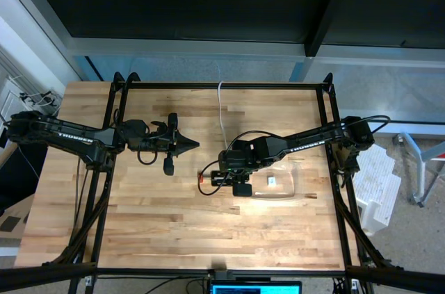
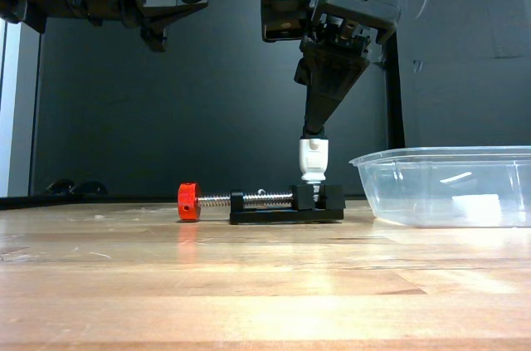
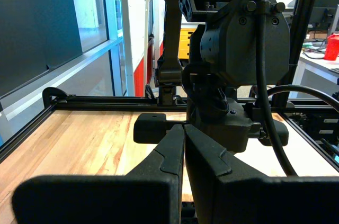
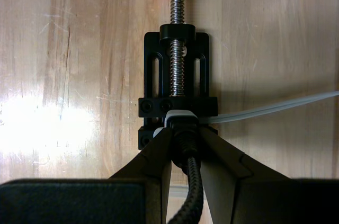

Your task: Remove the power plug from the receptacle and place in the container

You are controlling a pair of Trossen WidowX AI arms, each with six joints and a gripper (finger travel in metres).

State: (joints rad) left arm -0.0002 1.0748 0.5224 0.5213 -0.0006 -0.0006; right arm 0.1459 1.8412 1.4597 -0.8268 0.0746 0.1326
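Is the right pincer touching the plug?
Touching. Right wrist view: the right pincer grips the plug on both sides, and the plug sits in the white socket. The left pincer hangs shut over the table's left.

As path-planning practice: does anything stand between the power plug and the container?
Nothing visible. The right gripper grips the power plug atop the receptacle in the vise. The container lies beside it, only its wall to clear. The left gripper hangs shut, parked apart.

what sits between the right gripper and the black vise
In the low view, the white receptacle stands upright between the right gripper, shut on the power plug, and the vise. The left gripper hovers shut, off to the left.
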